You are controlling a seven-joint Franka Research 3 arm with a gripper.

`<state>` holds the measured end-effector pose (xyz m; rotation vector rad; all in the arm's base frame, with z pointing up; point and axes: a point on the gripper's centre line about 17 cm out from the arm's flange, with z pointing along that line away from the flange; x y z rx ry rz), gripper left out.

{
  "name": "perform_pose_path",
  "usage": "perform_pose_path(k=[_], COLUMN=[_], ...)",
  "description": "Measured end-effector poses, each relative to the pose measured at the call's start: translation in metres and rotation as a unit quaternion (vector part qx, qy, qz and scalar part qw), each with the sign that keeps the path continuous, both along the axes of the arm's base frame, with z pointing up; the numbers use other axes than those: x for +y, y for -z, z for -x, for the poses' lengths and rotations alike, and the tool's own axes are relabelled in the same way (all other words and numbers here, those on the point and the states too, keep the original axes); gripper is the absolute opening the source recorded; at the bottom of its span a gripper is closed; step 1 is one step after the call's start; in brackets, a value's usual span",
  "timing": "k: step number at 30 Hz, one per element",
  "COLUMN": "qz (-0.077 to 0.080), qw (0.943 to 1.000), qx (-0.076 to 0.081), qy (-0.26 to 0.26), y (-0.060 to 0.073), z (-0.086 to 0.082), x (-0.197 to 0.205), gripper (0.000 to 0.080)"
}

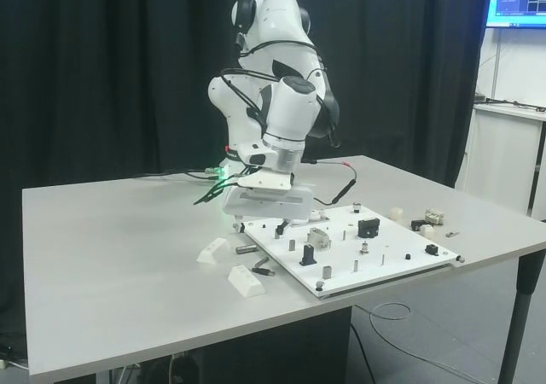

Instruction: Remove round peg 2.

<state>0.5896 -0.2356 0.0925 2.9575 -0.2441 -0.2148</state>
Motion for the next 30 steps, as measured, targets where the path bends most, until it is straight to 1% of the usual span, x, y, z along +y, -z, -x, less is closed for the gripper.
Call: perform_pose_path(k=[10,15,23,30], qz=[-0.003,-0.010,-0.027,-0.041], qw=[0.9998,0.9993,0.9973,0.9947], qx=[-0.020,-0.034,-0.068,-0.094], qy=[0.006,0.012,0.013,0.002], y=[-0.002,-0.005,-0.012,-0.019], z=[-0.011,-0.019,-0.043,-0.069], x=[0.000,0.004,0.028,0.062], gripper=[0.0800,0.0800,0.0800,0.0800])
